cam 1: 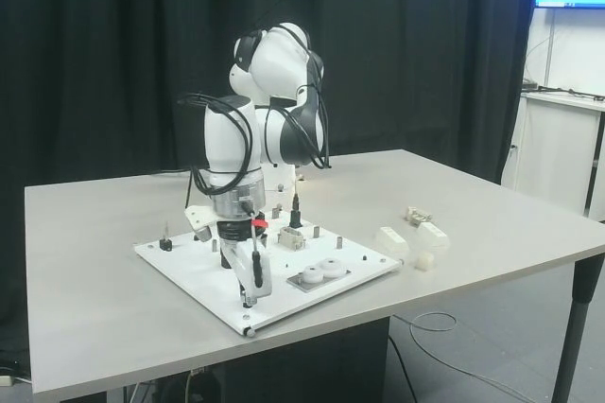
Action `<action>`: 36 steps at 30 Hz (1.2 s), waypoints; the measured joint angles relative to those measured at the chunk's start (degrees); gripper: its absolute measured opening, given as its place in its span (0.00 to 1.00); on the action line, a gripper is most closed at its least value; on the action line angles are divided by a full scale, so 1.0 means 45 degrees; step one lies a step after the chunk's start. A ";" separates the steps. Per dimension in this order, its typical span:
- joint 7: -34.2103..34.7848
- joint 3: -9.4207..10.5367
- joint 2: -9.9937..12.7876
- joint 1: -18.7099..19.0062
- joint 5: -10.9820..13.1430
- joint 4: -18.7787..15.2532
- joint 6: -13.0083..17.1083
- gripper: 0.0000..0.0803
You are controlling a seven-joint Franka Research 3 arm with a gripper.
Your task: Insert bolt 4.
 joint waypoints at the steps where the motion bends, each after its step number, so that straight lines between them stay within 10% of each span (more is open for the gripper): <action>1: 0.0126 0.0000 0.0002 0.0001 0.0000 0.0003 0.0000 0.30; 36: 0.2911 -0.0094 0.0166 -0.0001 0.0000 0.0310 -0.0242 0.30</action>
